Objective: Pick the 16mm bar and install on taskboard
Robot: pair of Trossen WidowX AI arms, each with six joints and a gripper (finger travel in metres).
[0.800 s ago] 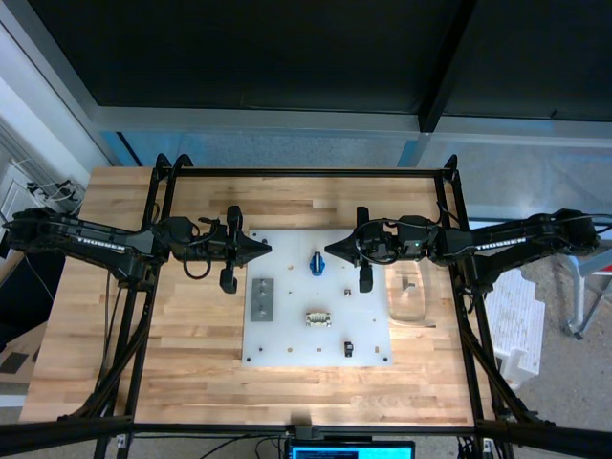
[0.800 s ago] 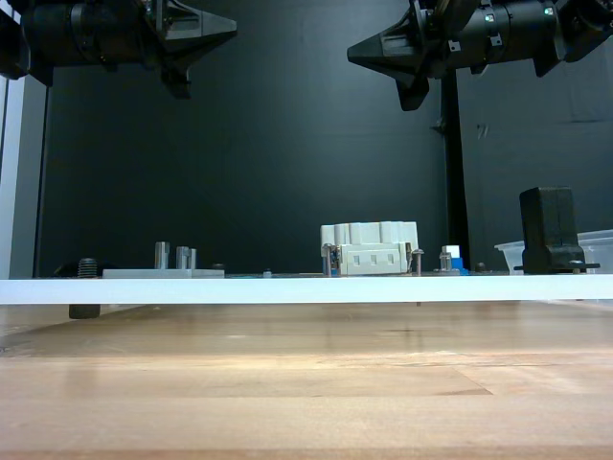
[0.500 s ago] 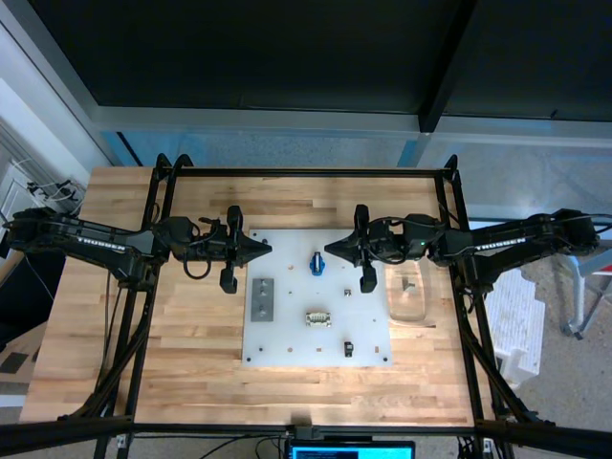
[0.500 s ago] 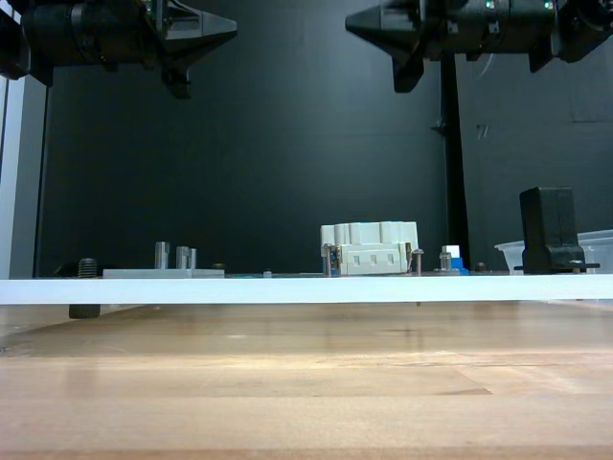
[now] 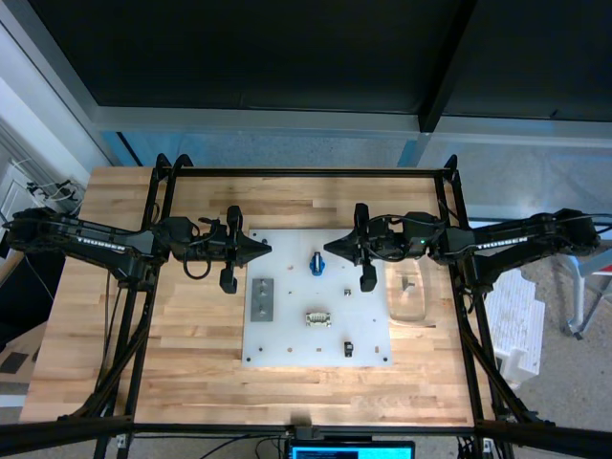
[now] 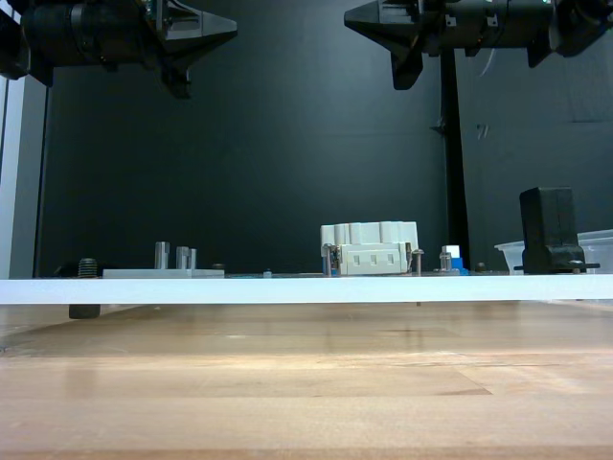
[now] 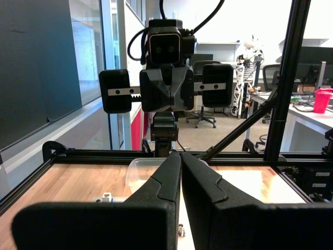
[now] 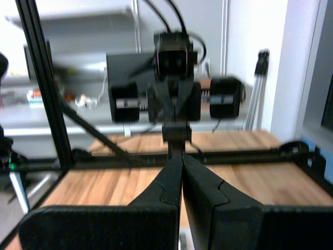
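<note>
Clear tray (image 5: 411,316): grey 16mm bar (image 5: 409,283) inside | left gripper (image 5: 269,248), right gripper (image 5: 326,248) above taskboard (image 5: 287,335), jaws pressed together

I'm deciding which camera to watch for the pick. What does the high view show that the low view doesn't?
High only: the 16mm bar lying in the clear tray, right of the taskboard. Low only: how high the left gripper and right gripper hang over the board's far half. Both: the grippers, the board and the white connector.

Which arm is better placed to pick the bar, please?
Right. The bar lies in the tray by the right arm; right gripper hovers over the board's middle, left gripper over its left edge.
</note>
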